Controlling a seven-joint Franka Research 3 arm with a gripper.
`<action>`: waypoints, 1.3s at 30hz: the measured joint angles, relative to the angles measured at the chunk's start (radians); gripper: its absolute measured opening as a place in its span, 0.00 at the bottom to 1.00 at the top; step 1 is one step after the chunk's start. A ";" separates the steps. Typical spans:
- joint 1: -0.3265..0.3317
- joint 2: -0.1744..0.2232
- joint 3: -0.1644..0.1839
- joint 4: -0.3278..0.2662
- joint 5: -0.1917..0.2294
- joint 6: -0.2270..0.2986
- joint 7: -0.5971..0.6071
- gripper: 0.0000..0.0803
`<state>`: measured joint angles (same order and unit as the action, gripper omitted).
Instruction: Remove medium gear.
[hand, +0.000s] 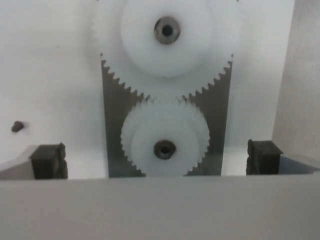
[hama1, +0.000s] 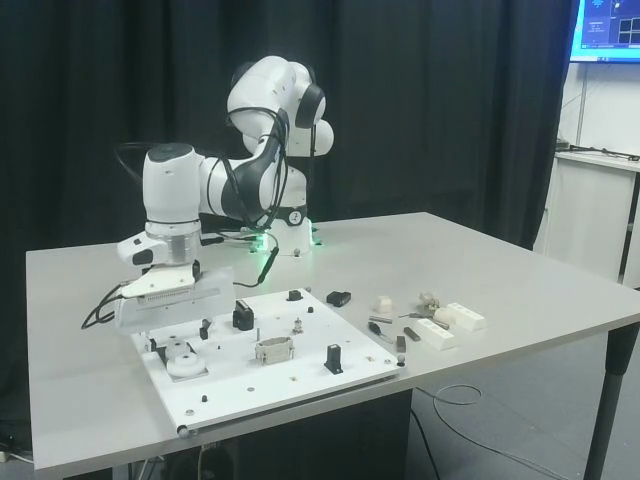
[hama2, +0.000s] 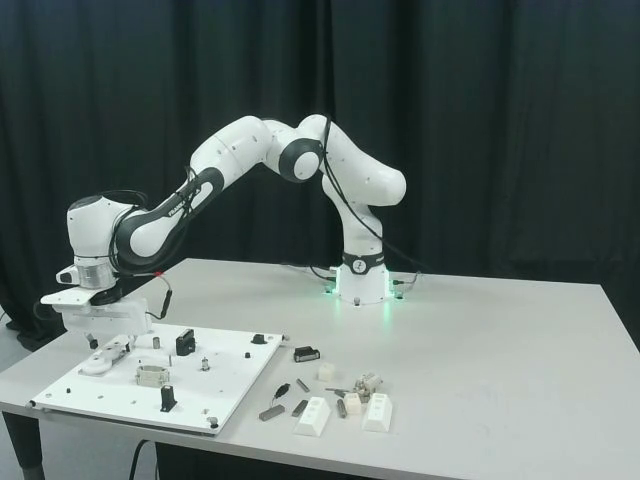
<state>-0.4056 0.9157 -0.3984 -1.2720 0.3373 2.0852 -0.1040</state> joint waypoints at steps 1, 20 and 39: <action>0.000 0.001 0.000 0.000 0.000 0.000 0.000 1.00; 0.002 0.009 -0.002 0.000 0.005 0.021 -0.033 0.64; 0.001 0.009 -0.004 0.000 0.009 0.024 -0.033 0.35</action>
<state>-0.4042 0.9247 -0.4024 -1.2716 0.3463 2.1096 -0.1366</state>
